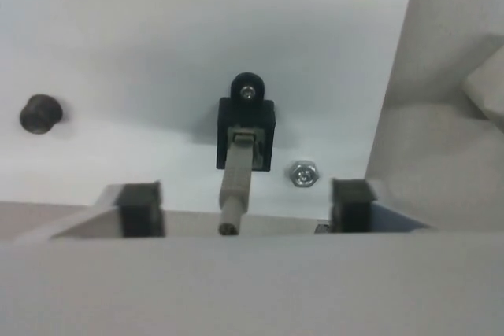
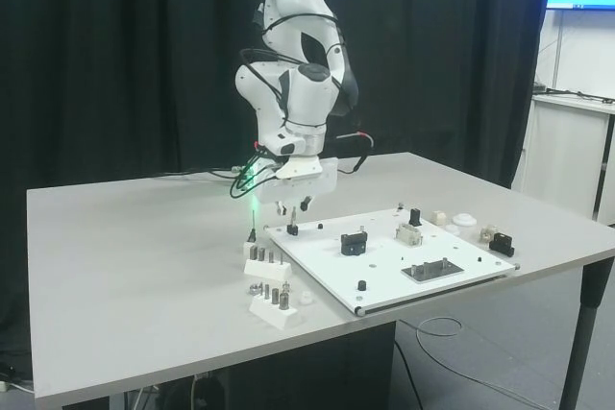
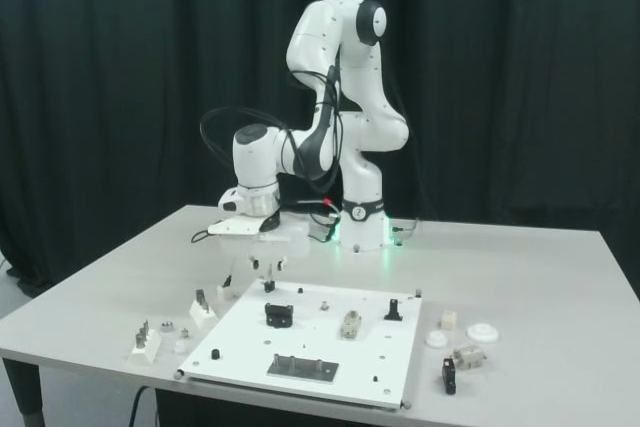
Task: Insert Ethernet.
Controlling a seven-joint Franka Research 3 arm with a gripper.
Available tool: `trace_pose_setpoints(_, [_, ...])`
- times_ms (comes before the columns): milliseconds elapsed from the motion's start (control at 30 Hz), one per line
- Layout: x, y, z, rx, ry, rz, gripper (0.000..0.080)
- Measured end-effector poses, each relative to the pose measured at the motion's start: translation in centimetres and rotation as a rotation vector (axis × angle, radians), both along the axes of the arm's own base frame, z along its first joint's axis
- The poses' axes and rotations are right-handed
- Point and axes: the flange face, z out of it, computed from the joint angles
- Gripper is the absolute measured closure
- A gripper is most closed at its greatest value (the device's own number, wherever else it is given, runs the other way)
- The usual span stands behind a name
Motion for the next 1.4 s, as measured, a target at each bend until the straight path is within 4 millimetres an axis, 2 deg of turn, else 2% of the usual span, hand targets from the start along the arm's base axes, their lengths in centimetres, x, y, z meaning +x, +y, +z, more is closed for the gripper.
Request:
trace_pose_setpoints(67, [-0.09,-0.06,-0.11,0.0,0.003,-0.002,0.01])
trace_pose_setpoints(100, [-0.14,-0.09,-0.17,0.0,0.004,-0.003,0.0431])
trace_pose_setpoints(400, [-0.35,-0.15,-0.68,0.003,0.014,-0.009,0.0431])
trace_pose_setpoints(433, [-0.34,-0.11,-0.68,0.004,0.014,-0.009,0.0629])
trace_pose_setpoints(467, [-0.34,-0.09,-0.68,0.004,0.014,-0.009,0.0629])
trace_pose_setpoints(500, [-0.33,-0.08,-0.68,0.003,0.014,-0.009,0.0732])
trace_pose_setpoints(1400, [-0.27,0.12,-0.65,0.002,0.005,-0.03,0.0733])
